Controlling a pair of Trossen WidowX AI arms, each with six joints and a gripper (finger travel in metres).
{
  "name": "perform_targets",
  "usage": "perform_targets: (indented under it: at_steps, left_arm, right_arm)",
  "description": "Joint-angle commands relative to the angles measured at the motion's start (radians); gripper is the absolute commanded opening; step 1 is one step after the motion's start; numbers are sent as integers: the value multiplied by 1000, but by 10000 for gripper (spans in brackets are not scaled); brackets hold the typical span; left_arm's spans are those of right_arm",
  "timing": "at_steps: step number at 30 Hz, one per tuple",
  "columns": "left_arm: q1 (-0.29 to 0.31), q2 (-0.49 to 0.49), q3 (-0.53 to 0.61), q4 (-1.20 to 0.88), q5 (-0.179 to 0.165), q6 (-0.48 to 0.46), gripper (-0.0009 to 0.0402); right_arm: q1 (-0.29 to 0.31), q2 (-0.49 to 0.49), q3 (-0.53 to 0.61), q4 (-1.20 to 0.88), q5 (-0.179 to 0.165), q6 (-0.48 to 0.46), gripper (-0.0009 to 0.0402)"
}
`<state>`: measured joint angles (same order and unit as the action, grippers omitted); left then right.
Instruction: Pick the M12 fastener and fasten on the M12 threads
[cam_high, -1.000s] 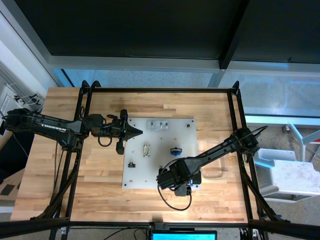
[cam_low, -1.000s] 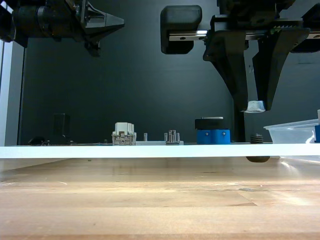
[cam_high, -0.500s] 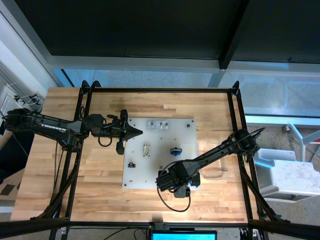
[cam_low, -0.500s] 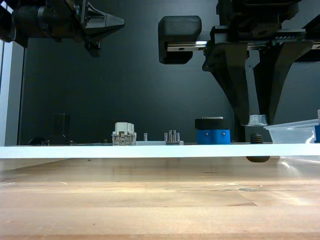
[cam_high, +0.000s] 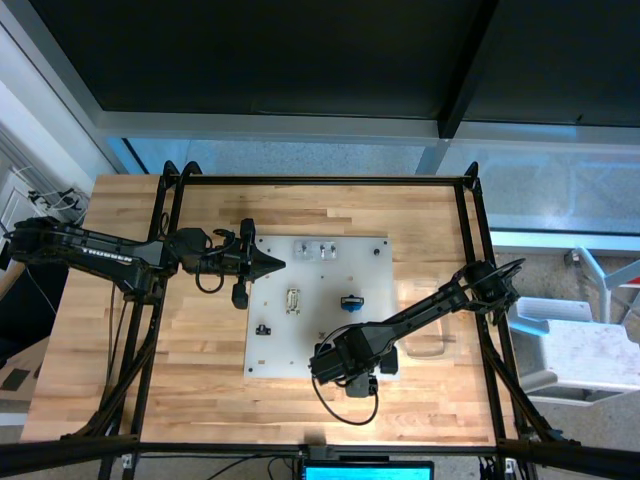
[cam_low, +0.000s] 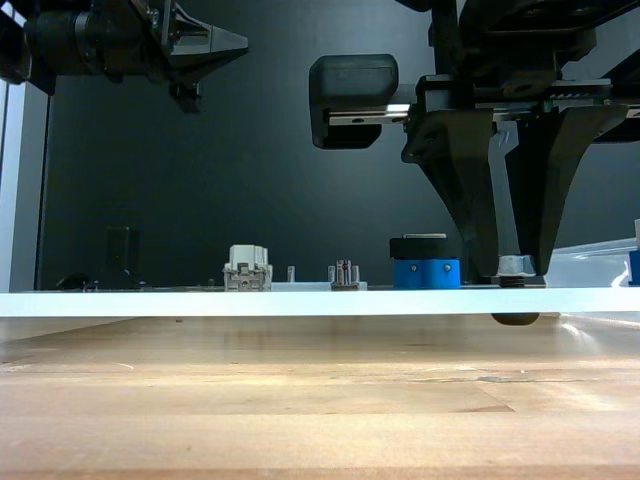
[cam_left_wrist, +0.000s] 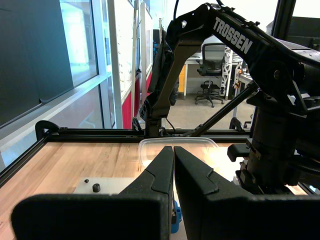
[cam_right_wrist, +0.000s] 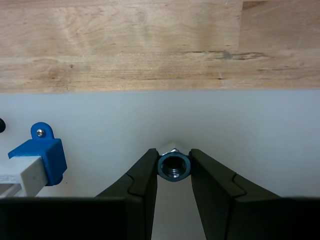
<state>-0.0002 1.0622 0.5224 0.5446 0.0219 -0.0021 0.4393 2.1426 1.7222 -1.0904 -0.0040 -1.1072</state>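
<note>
At the near right edge of the white board (cam_high: 270, 345), the right gripper (cam_low: 513, 270) points straight down, its fingers (cam_right_wrist: 142, 175) clenched on the M12 fastener (cam_right_wrist: 173, 166). The right wrist view shows this small silver nut end-on, with its threaded bore facing the camera. In the low view the nut sits level between the fingertips, directly on top of the M12 threads (cam_low: 515, 282). The stud's dark ribs show just beneath the nut, but how far it is engaged cannot be told. In the high view the right arm (cam_high: 430, 310) covers nut and stud alike. Beside the gripper in the low view, toward the board's middle, stands a blue block (cam_low: 426, 272) with a black cap. A clear container (cam_left_wrist: 150, 150) lies just off the board's right side on the wooden table (cam_high: 200, 380). The left gripper (cam_left_wrist: 173, 149) hangs high over the board's far left part, fingers pressed together on nothing, well apart from the stud.
</note>
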Motion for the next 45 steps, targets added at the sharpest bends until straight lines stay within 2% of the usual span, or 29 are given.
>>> perform_targets:
  at_steps: [1, 13, 20, 27, 34, 41, 45]
  left_arm:
    - [0, 0, 0, 0, 0, 0, 0]
    - [0, 0, 0, 0, 0, 0, 0]
    - [0, 0, 0, 0, 0, 0, 0]
    - [0, 0, 0, 0, 0, 0, 0]
    - [0, 0, 0, 0, 0, 0, 0]
    - [0, 0, 0, 0, 0, 0, 0]
    - [0, 0, 0, 0, 0, 0, 0]
  right_arm:
    - [1, 8, -1, 8, 2, -1, 39]
    - [2, 8, -1, 9, 3, 10, 39]
    - [1, 8, -1, 7, 3, 176, 39]
    - [1, 8, -1, 8, 3, 449, 39]
    - [0, 8, 0, 8, 3, 837, 39]
    - [-1, 8, -1, 9, 3, 1163, 39]
    - [-1, 8, -1, 11, 3, 1382, 39]
